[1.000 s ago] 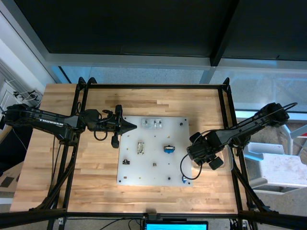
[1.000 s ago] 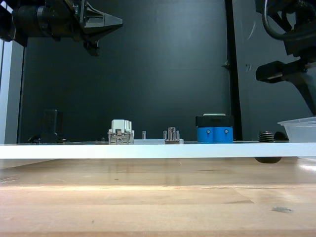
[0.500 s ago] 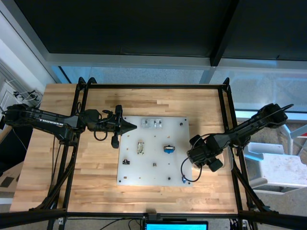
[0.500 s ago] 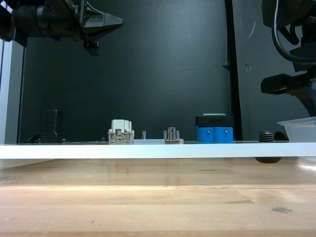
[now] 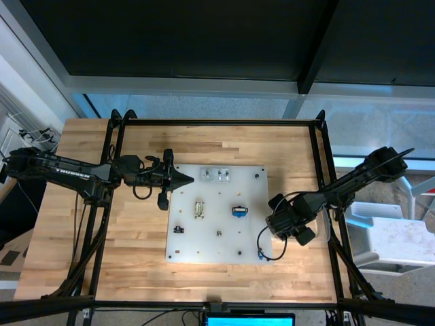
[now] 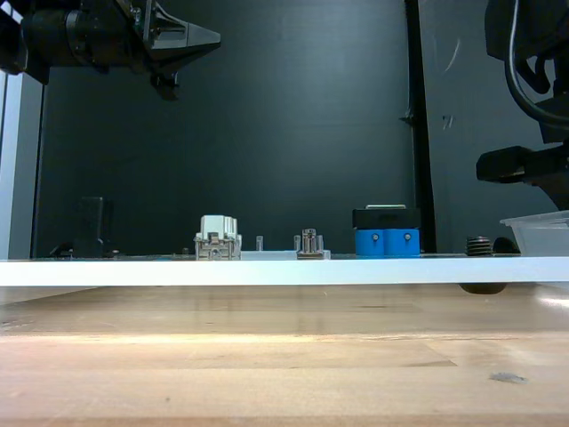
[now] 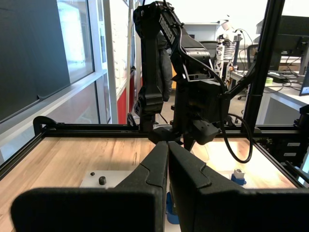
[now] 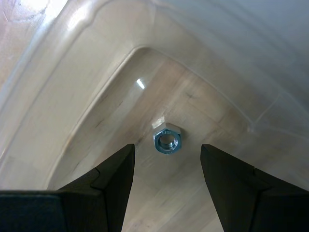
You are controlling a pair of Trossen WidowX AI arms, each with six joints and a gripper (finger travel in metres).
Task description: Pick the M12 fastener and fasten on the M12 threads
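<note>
- M12 nut (image 8: 167, 141): small silver hex, lying flat w/ hole up on the floor of the clear tray (image 8: 72, 82). Not on its stud.
- Nut sits centred between the jaws of the right gripper (image 8: 167, 149), just ahead of their tips, touching neither.
- Right jaws: spread wide, holding nothing; the gap is much wider than the nut.
- Tray wall curves round beyond the jaws & to both sides of them, so they point down into the tray. Can't tell how close the tips are to the floor.
- High view: right gripper (image 5: 291, 221) hangs over the tray, just off the right edge of the white board (image 5: 204, 234).
- Stud (image 6: 479, 245): short, black, ribs bare, nothing on top. In the low view it stands below & inboard of the right jaws, w/ the tray (image 6: 537, 233) just beside it.
- Blue block (image 6: 386, 242) & small grey fittings (image 6: 218, 242) stand on the board, between the two sets of jaws & well below the left ones.
- Left gripper (image 7: 168, 145): jaws closed tip to tip, nothing between them.
- It is held high over the board's left edge (image 5: 187, 178), pointing inward toward the right arm, well apart from the nut & tray.
- Board lies on the wood counter (image 5: 129, 272).
</note>
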